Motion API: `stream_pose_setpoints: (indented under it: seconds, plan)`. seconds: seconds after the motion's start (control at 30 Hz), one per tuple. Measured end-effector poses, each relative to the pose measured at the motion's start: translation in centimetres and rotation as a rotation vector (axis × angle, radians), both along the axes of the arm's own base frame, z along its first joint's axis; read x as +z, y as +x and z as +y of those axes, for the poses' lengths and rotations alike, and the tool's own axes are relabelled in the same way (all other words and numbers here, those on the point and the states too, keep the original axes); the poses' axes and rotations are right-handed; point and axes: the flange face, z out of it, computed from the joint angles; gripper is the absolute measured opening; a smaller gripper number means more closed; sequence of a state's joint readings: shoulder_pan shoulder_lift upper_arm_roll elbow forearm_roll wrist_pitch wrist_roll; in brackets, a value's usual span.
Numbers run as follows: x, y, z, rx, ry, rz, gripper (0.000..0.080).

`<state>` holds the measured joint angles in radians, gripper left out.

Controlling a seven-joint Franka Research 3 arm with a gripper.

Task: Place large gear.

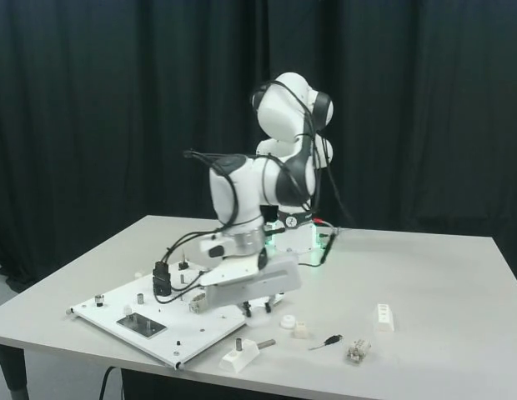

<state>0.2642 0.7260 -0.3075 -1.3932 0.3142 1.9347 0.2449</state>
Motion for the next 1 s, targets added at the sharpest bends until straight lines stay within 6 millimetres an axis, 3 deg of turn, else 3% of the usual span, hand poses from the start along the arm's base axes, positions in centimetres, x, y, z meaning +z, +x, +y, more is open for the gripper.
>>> stream_pose_setpoints:
  seconds: [0.4, 1.0]
  plan:
    - [-2.4, -0.7, 4.2, -0.005, -0.043, -0.002, 0.0327]
    - [-6.2, -1.9, 7.1, -0.007, -0.093, -0.014, 0.0327]
